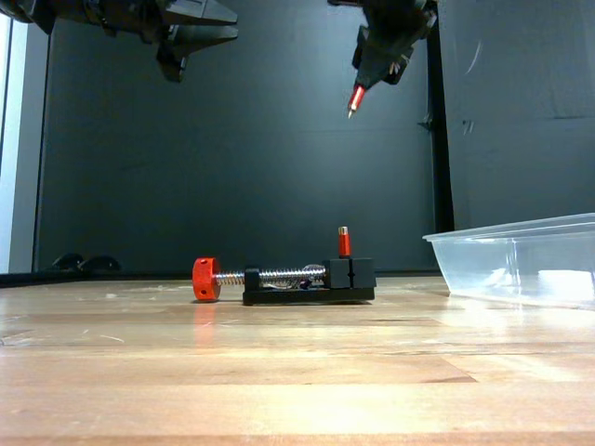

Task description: Pick the rca connector and install on the hub

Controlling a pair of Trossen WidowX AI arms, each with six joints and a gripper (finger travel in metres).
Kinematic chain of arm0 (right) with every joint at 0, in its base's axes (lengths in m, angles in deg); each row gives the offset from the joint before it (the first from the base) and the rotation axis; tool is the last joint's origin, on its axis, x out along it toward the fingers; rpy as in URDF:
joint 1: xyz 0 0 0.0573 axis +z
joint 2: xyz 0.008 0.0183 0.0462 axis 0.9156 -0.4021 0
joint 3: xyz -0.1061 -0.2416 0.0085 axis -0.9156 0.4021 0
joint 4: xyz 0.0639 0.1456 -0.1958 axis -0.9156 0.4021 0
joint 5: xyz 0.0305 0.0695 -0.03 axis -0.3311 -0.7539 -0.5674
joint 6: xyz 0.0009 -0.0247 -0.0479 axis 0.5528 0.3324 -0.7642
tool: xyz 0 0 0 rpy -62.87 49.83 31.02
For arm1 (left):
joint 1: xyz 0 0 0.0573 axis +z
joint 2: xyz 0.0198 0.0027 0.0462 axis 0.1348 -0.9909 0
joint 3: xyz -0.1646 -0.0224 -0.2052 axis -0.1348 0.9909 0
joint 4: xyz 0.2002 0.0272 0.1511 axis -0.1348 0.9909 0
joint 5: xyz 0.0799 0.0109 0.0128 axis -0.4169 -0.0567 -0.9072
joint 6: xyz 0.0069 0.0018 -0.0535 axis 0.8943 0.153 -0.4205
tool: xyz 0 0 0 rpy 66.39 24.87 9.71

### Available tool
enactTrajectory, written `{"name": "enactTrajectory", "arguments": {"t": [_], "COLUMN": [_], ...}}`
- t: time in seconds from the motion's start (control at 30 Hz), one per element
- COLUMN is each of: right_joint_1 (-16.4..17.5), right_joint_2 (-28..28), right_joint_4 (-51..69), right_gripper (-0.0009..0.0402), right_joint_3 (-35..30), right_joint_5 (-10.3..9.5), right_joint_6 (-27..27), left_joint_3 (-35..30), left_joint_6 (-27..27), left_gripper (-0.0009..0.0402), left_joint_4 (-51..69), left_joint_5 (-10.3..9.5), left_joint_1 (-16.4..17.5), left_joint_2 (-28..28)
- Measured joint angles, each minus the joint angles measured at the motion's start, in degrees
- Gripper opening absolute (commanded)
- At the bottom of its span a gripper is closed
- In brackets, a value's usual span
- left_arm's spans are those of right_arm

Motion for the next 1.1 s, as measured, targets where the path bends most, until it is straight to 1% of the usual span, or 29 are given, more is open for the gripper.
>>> {"name": "enactTrajectory", "arguments": {"t": [0.3, 0.53, 0.6, 0.67, 0.93, 1.1], "right_joint_1": [1.0, 1.6, 1.7, 1.8, 2.1, 2.3], "right_joint_2": [-8.8, -13.8, -15.3, -16.6, -19.4, -19.9], "right_joint_4": [7.6, 9.9, 11.6, 12.9, 13.5, 13.3], "right_gripper": [0.0000, 0.0000, 0.0000, 0.0000, 0.0000, 0.0000], "right_joint_3": [-7.3, -12.0, -13.4, -14.6, -15.0, -15.0], "right_joint_5": [0.00, 0.13, 0.52, 1.62, 1.49, 1.53], "right_joint_6": [2.0, 2.8, 2.8, 2.8, 3.1, 3.2], "left_joint_3": [0.0, 0.0, 0.0, 0.0, 0.0, 0.0], "left_joint_6": [-0.2, -0.2, -0.2, -0.2, -0.2, -0.2], "left_gripper": [0.0090, 0.0090, 0.0090, 0.0090, 0.0090, 0.0090], "left_joint_4": [-0.1, -0.1, -0.1, -0.1, -0.1, -0.1], "left_joint_5": [0.02, 0.02, 0.02, 0.02, 0.02, 0.02], "left_joint_1": [0.0, 0.0, 0.0, 0.0, 0.0, 0.0], "left_joint_2": [0.0, -0.1, -0.1, -0.1, -0.1, -0.1]}}
